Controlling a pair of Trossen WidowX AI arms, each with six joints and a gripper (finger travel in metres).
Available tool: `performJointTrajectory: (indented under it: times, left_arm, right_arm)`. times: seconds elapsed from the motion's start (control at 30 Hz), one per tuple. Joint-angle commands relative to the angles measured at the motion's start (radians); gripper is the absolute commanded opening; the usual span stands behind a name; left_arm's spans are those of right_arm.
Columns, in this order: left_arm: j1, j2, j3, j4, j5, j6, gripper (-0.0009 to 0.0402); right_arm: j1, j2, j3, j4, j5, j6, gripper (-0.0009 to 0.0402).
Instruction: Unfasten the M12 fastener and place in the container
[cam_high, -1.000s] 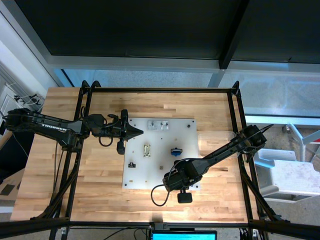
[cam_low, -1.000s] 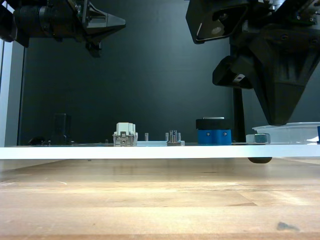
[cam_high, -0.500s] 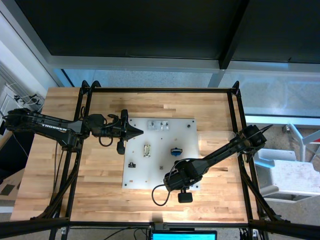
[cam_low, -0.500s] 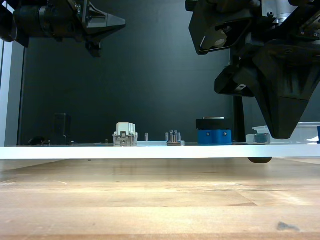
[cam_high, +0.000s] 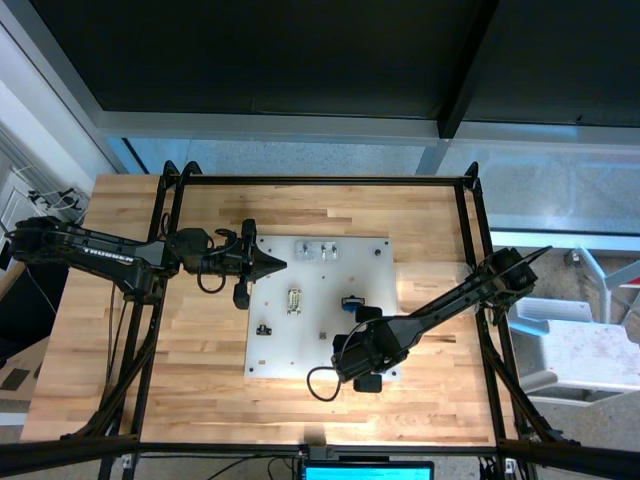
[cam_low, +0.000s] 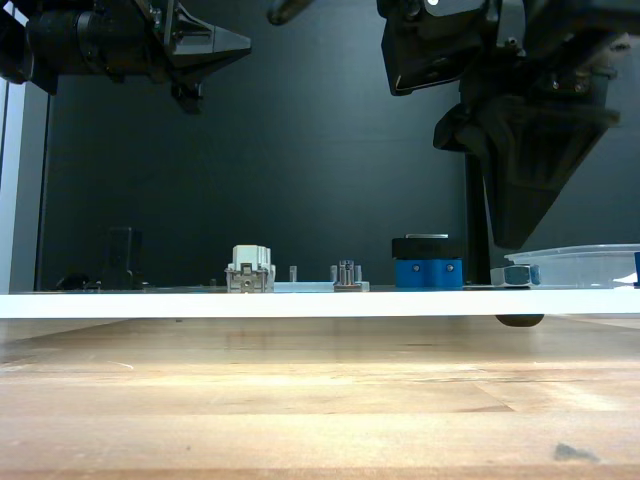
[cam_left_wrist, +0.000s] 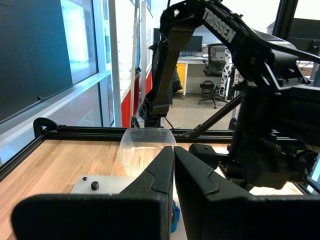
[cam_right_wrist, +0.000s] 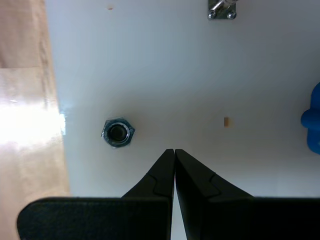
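Treat the M12 fastener (cam_right_wrist: 126, 134) as a small, hard, light piece of bright metal. It won't crush, but its smooth faces will likely slip, and once loose it could roll or skip off the white board (cam_right_wrist: 175, 75). Take it across two opposite flats of the hexagon, with the jaws low around it, and keep it level while you turn.

You are not on it at this moment. The right gripper (cam_right_wrist: 174, 152) has its jaws pressed together on nothing, and the fastener lies just beside their tip, not touching it. The right wrist view gives you that sideways offset. It also shows a dark centre that I take for the stud (cam_right_wrist: 117, 132), so the fastener looks to be on its stud, not in the container (cam_low: 590, 256).

The low view adds height: at the lower right of the frame the closed tip hangs above the fastener, clear of it, with the clear tray behind. The high view hides the fastener under the right arm. It does show the left gripper (cam_high: 272, 264) parked at the board's left edge, left of the frame's centre. The left wrist view shows that gripper's jaws pressed together as well, holding nothing.
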Motion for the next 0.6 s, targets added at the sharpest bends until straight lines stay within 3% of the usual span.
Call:
performJointTrajectory:
  times: [0.03,0.2,0.3,0.6]
  left_arm:
    - [0.0,0.0,0.0,0.0,0.0,0.0,0.0]
    - [0.0,0.0,0.0,0.0,0.0,0.0,0.0]
    - [0.0,0.0,0.0,0.0,0.0,0.0,0.0]
    - [0.0,0.0,0.0,0.0,0.0,0.0,0.0]
  right_arm:
    - [0.001,-0.005,0.008,0.001,-0.083,0.0,0.0]
    - [0.003,-0.005,0.02,0.024,-0.198,-0.002,0.0]
    - [0.005,0.006,0.019,0.051,-0.238,-0.009,0.0]
    - [0.005,0.036,-0.014,0.135,-0.24,-0.025,0.0]
